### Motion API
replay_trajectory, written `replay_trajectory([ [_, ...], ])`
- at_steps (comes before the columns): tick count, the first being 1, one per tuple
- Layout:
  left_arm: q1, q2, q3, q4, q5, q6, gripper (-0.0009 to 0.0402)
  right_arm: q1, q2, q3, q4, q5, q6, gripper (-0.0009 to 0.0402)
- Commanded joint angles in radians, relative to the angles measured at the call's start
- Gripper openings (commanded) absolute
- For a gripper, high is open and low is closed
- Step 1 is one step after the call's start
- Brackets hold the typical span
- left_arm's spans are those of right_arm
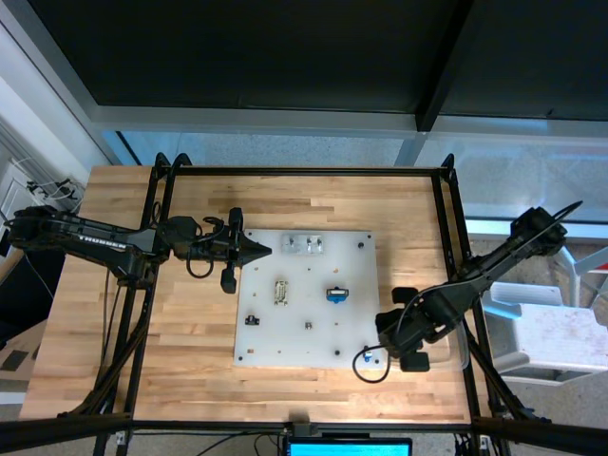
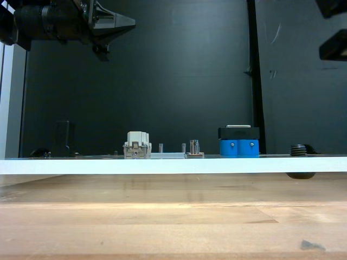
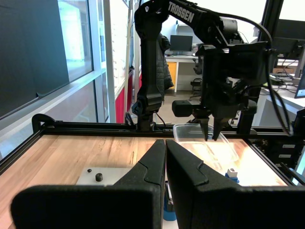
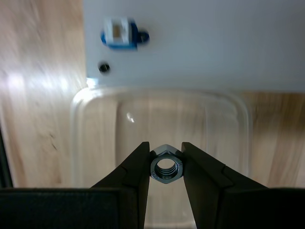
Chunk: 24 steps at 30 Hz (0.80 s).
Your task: Unfasten the M12 fastener and place in the container
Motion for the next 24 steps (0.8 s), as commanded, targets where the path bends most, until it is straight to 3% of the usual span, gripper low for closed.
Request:
replay_trajectory([
  [1,0.000,0.000,0.000,0.000,0.000,0.000,0.0000,0.029,-0.023,-0.049,0.007,0.000,0.000,0.0012],
  [8,0.000,0.000,0.000,0.000,0.000,0.000,0.0000,0.074,-0.075,-0.136,0.036,0.000,0.002,0.0012],
  [19,0.000,0.000,0.000,0.000,0.000,0.000,0.0000,0.083,-0.088,-0.182,0.061,0.000,0.001,0.0014],
  [24,0.000,0.000,0.000,0.000,0.000,0.000,0.0000,0.085,-0.088,-0.187,0.082,-0.001,0.001,0.0050],
])
